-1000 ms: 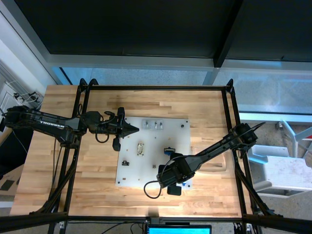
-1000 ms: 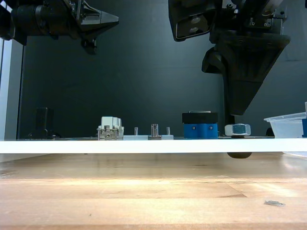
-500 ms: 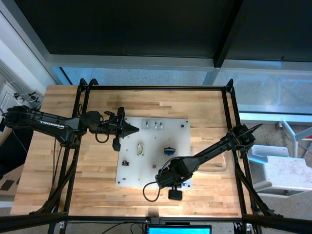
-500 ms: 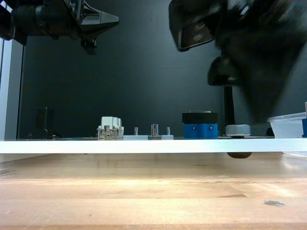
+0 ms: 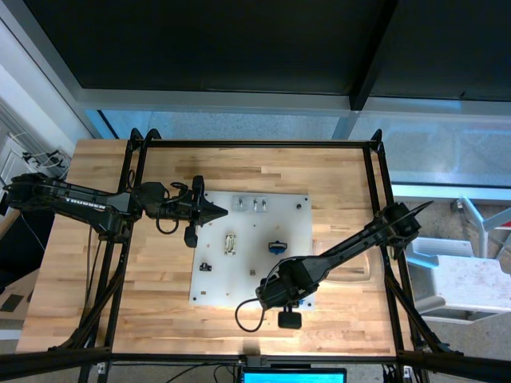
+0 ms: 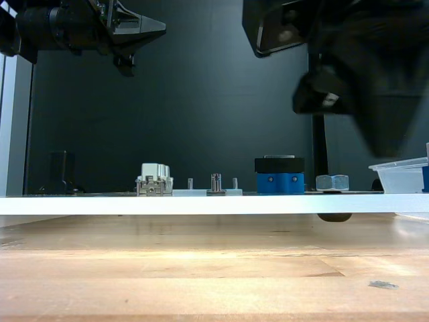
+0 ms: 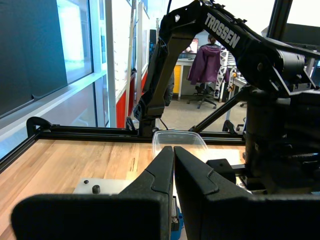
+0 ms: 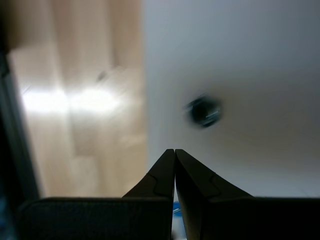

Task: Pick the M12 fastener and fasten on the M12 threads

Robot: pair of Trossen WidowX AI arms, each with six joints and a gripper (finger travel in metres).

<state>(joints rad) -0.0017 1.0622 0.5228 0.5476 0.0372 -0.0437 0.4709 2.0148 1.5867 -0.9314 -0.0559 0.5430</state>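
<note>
"TROSSEN", white capitals, on black link of right arm [image 7: 220, 30], seen from left wrist camera. Same word, small, on left arm [image 5: 80, 204] link, 9 o'clock of left gripper [image 5: 223, 215]. No other text legible.

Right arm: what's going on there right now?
The right gripper hovers shut and empty above the near right edge of the white board. The silver nut sits apart from it, low on the board; threaded on or not, I cannot tell. The left gripper hangs shut over the board's far left corner.
</note>
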